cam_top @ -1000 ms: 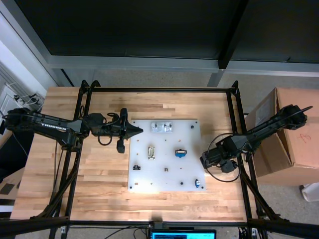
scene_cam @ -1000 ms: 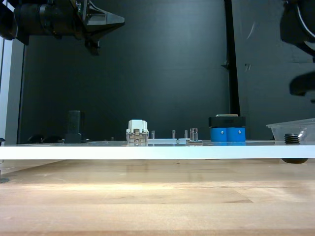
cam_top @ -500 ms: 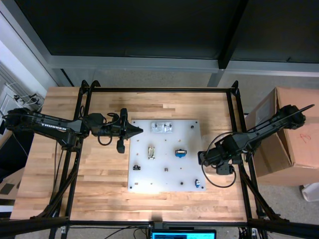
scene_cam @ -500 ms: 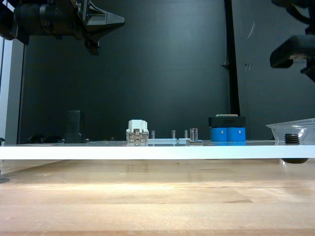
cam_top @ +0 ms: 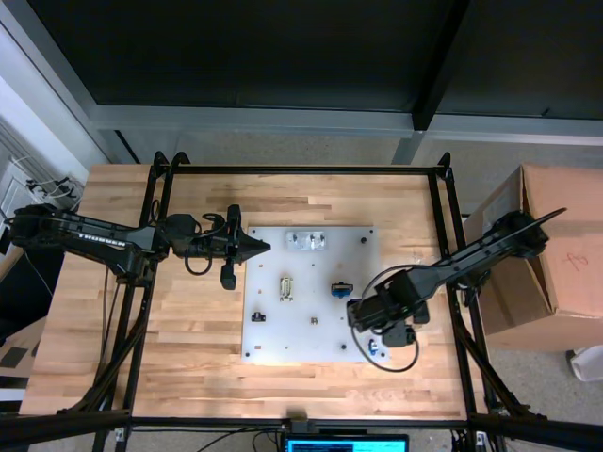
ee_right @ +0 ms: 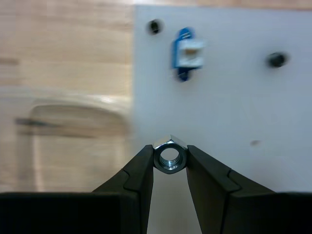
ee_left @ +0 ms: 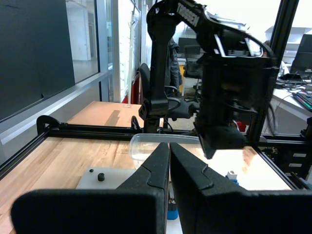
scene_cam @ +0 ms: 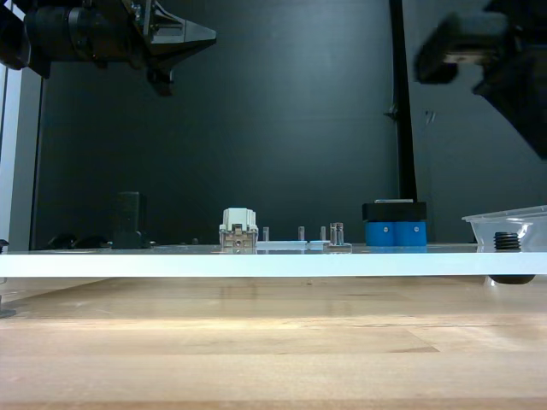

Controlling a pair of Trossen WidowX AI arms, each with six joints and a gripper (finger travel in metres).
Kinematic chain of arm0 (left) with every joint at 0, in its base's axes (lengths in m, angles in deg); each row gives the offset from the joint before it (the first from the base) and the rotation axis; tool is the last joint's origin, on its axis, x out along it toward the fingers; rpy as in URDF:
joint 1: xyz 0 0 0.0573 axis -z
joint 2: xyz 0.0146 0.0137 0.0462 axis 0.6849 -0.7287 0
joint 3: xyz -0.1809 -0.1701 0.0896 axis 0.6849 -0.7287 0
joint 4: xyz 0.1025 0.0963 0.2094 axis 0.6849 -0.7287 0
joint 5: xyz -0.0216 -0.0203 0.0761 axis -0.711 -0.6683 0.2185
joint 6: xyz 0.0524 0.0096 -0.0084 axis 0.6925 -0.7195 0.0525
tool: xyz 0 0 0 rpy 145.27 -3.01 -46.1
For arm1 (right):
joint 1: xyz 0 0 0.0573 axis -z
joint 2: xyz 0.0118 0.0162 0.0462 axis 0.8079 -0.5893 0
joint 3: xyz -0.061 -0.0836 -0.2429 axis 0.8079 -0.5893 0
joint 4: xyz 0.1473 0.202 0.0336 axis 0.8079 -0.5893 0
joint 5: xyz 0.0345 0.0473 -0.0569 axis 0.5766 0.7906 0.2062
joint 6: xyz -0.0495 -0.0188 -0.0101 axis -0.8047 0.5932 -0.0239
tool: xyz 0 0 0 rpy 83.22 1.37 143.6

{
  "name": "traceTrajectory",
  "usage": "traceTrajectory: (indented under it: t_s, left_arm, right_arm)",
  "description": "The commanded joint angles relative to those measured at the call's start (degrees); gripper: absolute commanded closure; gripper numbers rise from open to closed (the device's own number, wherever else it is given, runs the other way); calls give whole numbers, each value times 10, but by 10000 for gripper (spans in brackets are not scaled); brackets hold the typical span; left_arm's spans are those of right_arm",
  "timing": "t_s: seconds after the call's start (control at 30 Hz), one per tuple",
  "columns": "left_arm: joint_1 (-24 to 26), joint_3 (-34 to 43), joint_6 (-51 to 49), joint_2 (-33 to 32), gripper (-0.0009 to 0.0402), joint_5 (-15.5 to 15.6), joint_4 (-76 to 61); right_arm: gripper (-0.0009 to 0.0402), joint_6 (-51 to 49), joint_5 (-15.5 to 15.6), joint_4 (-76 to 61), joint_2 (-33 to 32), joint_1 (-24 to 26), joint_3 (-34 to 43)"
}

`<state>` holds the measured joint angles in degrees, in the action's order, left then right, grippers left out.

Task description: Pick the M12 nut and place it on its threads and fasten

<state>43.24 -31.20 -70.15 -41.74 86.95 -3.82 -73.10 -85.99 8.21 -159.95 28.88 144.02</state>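
A: Where's the M12 nut? We need that first.

B: It's clamped in the right gripper, pinched between the two fingertips and clear of its seat. Its bore faces the wrist camera, so we read its axis as pointing down at the white board.

A: And the stud?

B: It's bare, with its ribs showing in the low view. It stands in front of the clear tray with nothing on it.

A: So what's the relation we care about?

B: The right gripper hangs well above the board's right part. In the high view the stud lies toward the near edge from it, close by. We judge the nut has to go nearward, then straight down with the bore over the stud. The axis looks about upright, so little re-orienting is needed. We can't tell the exact alignment.

A: Left gripper?

B: Its fingers are pressed together and hold nothing. It sits high over the board's far left edge, pointing right, well apart from the stud. The right arm is much the nearer one.

A: Stage?

B: We call it carry-to-stud. Placing and fastening are not yet done.
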Motion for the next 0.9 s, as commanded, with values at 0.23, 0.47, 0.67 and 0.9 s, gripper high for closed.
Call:
traceTrajectory:
  t_s: [0.23,0.47,0.67,0.9]
  left_arm:
    - [0,0,0,0,393,0,0]
    - [0,0,0,0,393,0,0]
    - [0,0,0,0,393,0,0]
    - [0,0,0,0,393,0,0]
  right_arm:
    - [311,0,-1,3,-109,-11,105]
    - [311,-2,-1,5,-167,-23,158]
    - [311,-2,-3,14,-208,-31,196]
    - [310,-2,-16,21,-219,-31,195]
